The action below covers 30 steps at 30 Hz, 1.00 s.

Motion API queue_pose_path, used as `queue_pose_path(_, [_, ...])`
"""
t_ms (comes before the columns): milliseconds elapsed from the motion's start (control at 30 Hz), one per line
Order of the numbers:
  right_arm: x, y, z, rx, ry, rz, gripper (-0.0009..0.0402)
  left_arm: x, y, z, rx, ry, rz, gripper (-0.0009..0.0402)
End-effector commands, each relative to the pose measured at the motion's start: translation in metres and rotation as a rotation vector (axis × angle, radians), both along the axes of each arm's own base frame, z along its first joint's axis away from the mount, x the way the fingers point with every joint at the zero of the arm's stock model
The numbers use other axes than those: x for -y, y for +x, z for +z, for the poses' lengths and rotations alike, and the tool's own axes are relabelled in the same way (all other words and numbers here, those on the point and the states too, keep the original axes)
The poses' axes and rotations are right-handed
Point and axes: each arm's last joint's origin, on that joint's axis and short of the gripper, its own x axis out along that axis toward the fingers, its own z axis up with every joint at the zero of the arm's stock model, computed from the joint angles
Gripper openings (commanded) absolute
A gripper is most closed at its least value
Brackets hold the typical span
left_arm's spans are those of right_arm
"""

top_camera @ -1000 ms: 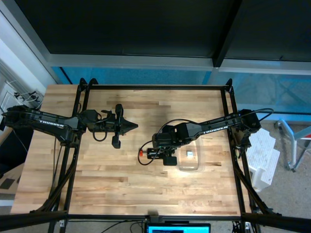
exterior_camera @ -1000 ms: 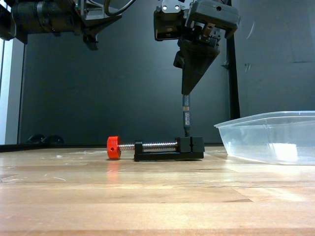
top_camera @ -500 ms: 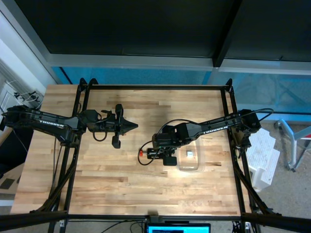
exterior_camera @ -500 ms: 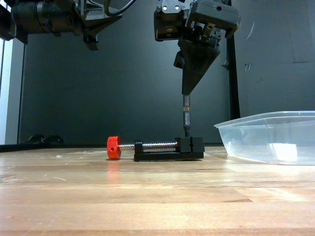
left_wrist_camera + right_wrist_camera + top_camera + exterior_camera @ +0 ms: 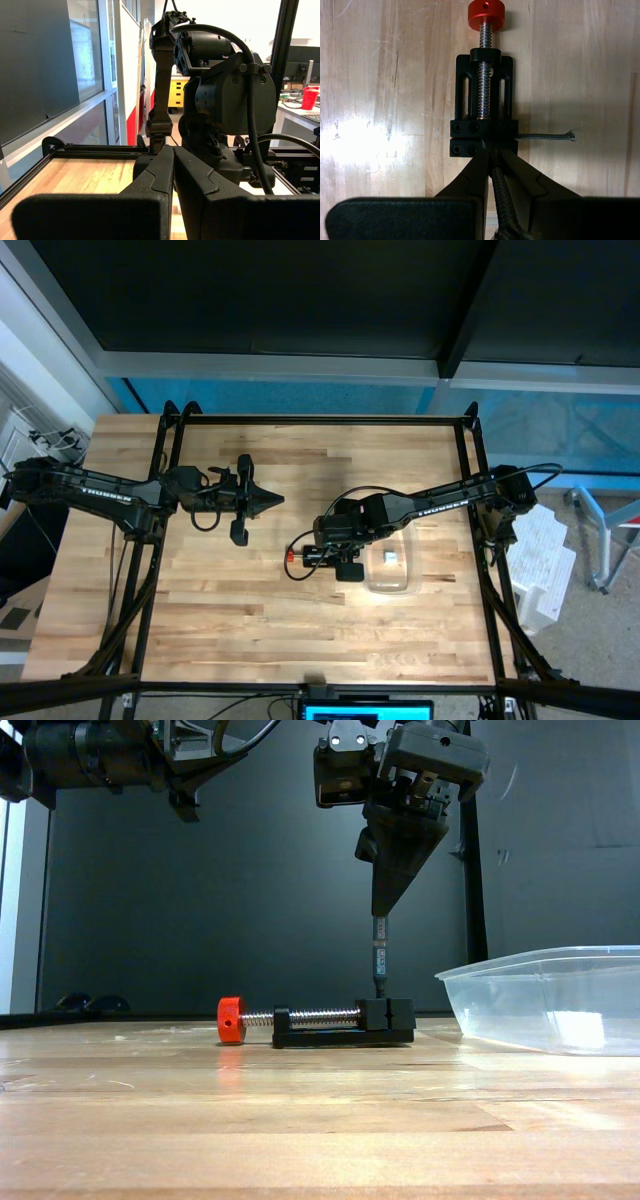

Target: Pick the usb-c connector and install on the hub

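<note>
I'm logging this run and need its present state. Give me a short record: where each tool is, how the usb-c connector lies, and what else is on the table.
left tool: raised over the left half of the table, shut, holding nothing
right tool: above the vise, shut on the usb-c connector
usb-c connector: held upright, lower tip at the vise's top; cannot tell whether it is seated
vise: black, with a red knob, lying on the table
container: clear plastic, right of the vise
</note>
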Motion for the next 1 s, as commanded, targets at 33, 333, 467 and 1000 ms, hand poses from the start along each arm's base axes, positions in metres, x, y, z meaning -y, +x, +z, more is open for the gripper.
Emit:
queue_pose_path(33, [0.000,0.000,-0.001,-0.003,0.000,-0.002,0.0000,0.000,0.000,0.000,0.000,0.000,0.000,0.0000])
queue_pose_path(333, [0.000,0.000,-0.008,0.005,0.002,-0.003,0.0000,0.000,0.000,0.000,0.000,0.000,0.000,0.0000])
queue_pose_path(467, [0.000,-0.001,-0.013,0.007,0.002,-0.003,0.0000,0.000,0.000,0.000,0.000,0.000,0.000,0.0000])
queue_pose_path(1000, [0.000,-0.003,-0.023,0.004,0.001,-0.003,0.0000,0.000,0.000,0.000,0.000,0.000,0.000,0.0000])
